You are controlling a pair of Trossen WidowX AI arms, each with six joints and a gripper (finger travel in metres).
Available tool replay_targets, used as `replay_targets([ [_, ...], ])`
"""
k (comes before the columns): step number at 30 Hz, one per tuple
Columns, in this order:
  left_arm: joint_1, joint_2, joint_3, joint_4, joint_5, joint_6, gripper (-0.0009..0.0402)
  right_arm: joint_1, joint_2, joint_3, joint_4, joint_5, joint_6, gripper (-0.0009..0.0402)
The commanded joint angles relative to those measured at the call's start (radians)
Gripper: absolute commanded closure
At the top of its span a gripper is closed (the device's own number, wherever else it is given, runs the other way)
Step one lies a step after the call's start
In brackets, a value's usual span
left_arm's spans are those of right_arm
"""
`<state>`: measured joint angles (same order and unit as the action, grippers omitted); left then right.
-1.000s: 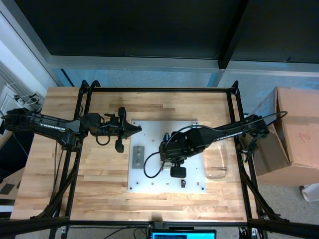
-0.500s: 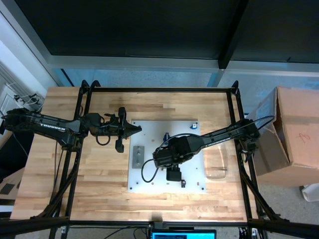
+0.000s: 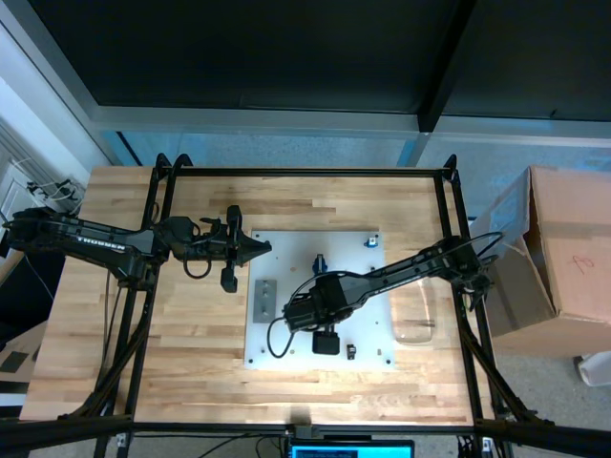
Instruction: Remove the HAN10E connector from the taskboard and place in the container
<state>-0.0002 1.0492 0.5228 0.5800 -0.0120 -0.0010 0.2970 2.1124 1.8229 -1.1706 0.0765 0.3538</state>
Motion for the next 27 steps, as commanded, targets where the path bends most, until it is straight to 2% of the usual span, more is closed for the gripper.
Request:
replay_targets([
  [1,0.000,0.000,0.000,0.000,0.000,0.000,0.0393,0.003,0.013,-0.001,0.010,-0.019,-0.003,0.0064],
  [6,0.000,0.000,0.000,0.000,0.000,0.000,0.0393,0.004,0.019,-0.001,0.017,-0.025,-0.004,0.0098],
  [20,0.000,0.000,0.000,0.000,0.000,0.000,0.0393,0.005,0.018,-0.001,0.019,-0.024,-0.022,0.0288],
  [27,0.000,0.000,0.000,0.000,0.000,0.000,0.0393,0.004,0.018,-0.001,0.019,-0.024,-0.026,0.0358],
])
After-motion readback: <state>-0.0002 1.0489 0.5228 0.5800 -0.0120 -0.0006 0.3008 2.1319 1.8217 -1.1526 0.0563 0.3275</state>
